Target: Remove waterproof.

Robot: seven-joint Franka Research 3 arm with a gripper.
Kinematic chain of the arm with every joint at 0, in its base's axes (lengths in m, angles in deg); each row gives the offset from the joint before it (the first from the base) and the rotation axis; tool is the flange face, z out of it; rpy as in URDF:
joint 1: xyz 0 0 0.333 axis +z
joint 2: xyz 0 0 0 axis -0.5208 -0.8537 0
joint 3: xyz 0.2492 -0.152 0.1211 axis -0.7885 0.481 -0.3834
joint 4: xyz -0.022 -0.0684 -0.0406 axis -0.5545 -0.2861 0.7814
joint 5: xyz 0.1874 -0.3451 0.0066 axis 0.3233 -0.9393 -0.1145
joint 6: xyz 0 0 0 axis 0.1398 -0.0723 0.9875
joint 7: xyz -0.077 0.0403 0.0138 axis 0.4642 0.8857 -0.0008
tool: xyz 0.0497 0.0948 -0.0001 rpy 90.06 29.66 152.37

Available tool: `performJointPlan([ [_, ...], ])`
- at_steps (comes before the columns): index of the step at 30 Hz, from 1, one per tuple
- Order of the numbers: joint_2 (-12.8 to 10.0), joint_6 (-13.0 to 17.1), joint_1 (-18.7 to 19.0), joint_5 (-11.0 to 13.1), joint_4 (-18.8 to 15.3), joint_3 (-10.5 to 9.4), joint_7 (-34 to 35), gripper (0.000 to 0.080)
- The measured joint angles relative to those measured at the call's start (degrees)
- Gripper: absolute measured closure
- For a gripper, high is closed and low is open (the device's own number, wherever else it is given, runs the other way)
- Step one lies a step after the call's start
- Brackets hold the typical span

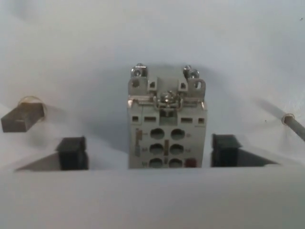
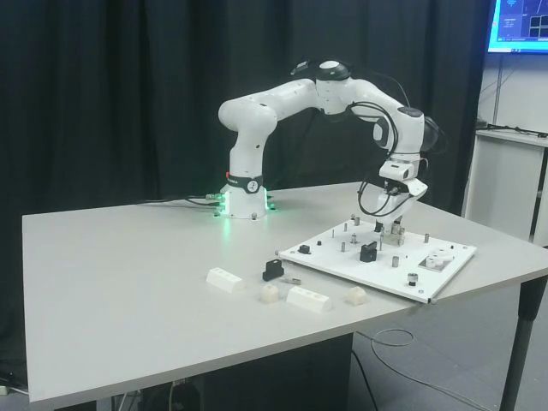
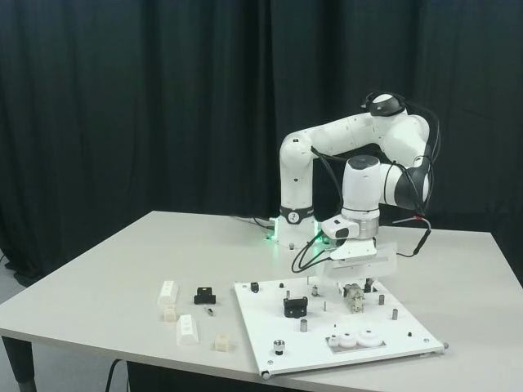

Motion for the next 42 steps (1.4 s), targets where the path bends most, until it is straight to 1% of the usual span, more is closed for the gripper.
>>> performJointPlan([
  [2,0.0,0.09,0.11,-0.13,-0.15,0.0,0.02,0.0146],
  [3,0.0,0.15,0.17,-0.18,-0.25,0.0,0.04,0.031],
  [9,0.09,1.2,0.36,-0.44,-0.75,-0.05,1.24,0.031],
  [10,0.09,1.25,0.36,-0.46,-0.75,-0.06,1.27,0.0491],
  [42,0.79,1.67,0.43,-0.61,-1.1,-0.04,1.4,0.0489],
])
